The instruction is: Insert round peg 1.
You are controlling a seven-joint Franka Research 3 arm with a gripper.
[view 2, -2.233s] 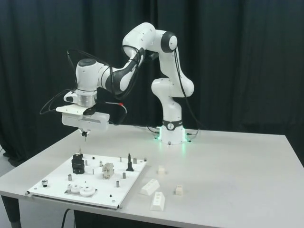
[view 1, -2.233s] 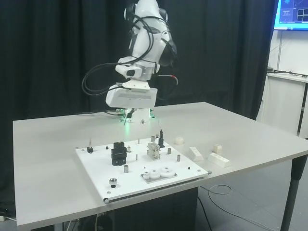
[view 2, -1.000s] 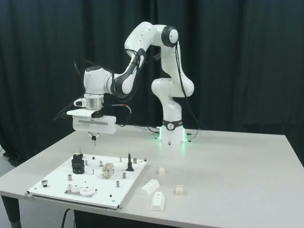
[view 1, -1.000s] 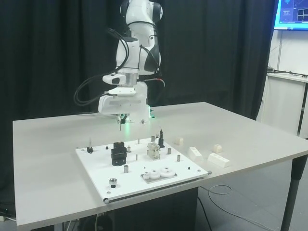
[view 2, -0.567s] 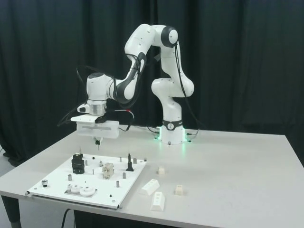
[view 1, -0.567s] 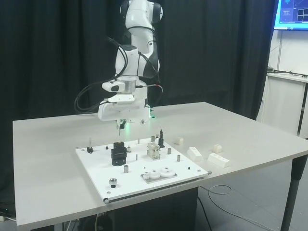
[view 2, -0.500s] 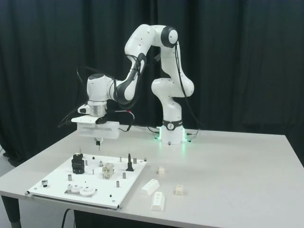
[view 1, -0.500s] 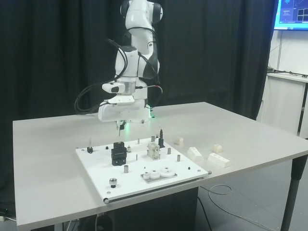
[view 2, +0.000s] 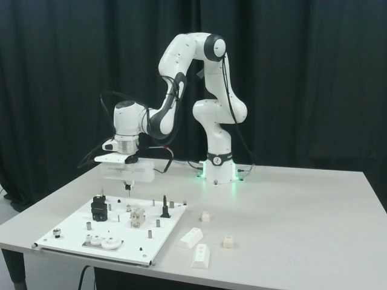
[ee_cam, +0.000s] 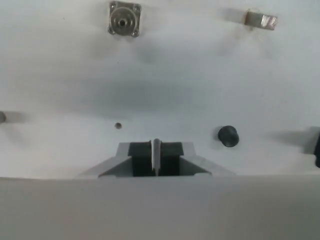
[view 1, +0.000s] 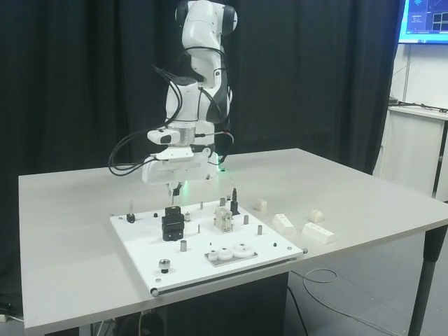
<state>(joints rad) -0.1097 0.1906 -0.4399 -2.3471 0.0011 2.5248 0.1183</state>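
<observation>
A thin grey round peg (ee_cam: 155, 149) stands pinched between my black fingertips, and my gripper (ee_cam: 155, 161) is shut on it. Below lies the white assembly board (ee_cam: 165, 90), with a small hole (ee_cam: 118, 125) a little off to one side of the peg tip. In the first room view my gripper (view 1: 170, 187) hangs just above the board's (view 1: 140, 241) far part, behind the black block (view 1: 172, 222). From the second room view the gripper (view 2: 127, 186) hovers low over the board (view 2: 66, 232), its peg tip close to the surface.
The board carries a square metal socket (ee_cam: 123, 19), a black round knob (ee_cam: 228, 136), a black upright post (view 1: 234, 199), white gears (view 1: 231, 252) and several short pegs. White blocks (view 1: 317, 229) lie on the grey table (view 1: 364, 189) beside the board.
The arm has swung in over the board and come down. The gripper, still holding the peg, now hangs much lower, close above the board's far part.
</observation>
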